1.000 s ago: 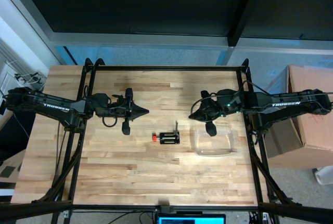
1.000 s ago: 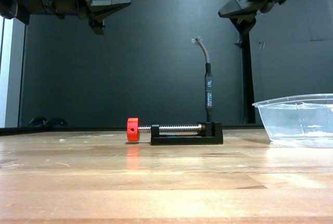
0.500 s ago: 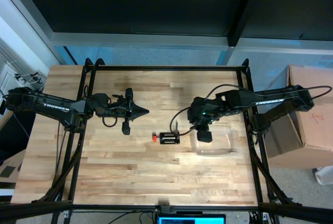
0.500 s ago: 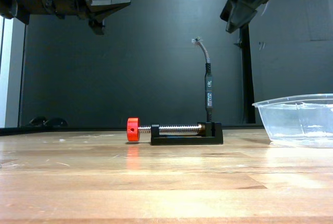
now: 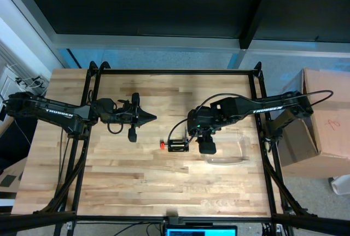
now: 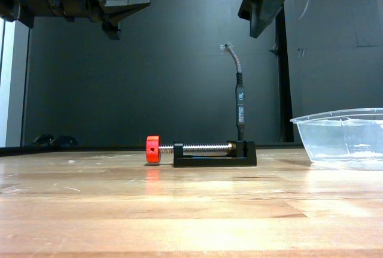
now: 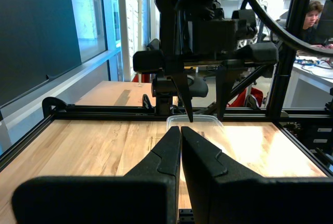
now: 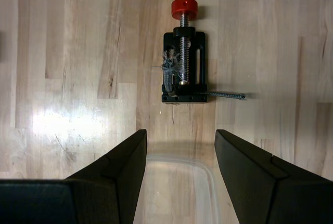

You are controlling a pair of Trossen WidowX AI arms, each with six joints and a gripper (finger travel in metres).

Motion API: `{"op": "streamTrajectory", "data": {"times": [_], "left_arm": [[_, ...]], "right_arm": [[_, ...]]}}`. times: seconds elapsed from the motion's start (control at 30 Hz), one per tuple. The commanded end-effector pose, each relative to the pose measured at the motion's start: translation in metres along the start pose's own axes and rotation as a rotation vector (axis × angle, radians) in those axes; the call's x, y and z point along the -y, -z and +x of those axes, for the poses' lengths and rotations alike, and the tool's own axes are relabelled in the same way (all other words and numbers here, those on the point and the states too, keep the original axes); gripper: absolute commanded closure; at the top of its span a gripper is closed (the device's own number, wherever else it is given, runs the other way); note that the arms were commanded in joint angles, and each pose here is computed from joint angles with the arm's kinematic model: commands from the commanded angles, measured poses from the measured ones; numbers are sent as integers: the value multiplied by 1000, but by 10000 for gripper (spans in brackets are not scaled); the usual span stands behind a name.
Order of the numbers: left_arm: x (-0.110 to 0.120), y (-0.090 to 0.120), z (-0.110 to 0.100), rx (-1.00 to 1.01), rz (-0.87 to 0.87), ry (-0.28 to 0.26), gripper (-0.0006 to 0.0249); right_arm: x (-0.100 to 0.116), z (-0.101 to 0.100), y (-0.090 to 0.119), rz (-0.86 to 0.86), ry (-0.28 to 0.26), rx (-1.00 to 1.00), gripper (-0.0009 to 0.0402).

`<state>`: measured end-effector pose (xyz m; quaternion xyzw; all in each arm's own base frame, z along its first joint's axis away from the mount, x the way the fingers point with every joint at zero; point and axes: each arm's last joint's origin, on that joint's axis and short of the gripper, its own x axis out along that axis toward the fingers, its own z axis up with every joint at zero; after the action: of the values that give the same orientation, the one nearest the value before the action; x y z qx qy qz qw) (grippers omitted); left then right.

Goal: Remove the USB-C connector from the USB-C receptacle and place in the container

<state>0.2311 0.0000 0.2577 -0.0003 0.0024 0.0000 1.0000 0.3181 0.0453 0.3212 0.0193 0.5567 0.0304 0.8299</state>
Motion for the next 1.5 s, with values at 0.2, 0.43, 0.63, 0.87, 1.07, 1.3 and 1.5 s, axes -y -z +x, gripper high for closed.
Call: {"op": "streamTrajectory", "data": {"times": [0.2,0.43,0.63,0.87,1.07,1.3,1.5], "left_arm": [[0,0,0,0,0,0,243],[0,0,0,0,0,0,243],[0,0,0,0,0,0,243],[0,0,0,0,0,0,243],[0,0,0,0,0,0,243],[0,0,0,0,0,0,243],[0,0,0,0,0,0,243]], "right_arm": [[-3,11,-2,1,5,-29,213],[-4,31,-6,8,35,-76,213],[-6,54,-10,4,40,-124,213],[-9,74,-13,-4,41,-152,213],[-11,90,-14,-9,43,-174,213],[-12,96,-14,-10,40,-158,219],[-11,101,-9,-11,43,-177,261]]}}
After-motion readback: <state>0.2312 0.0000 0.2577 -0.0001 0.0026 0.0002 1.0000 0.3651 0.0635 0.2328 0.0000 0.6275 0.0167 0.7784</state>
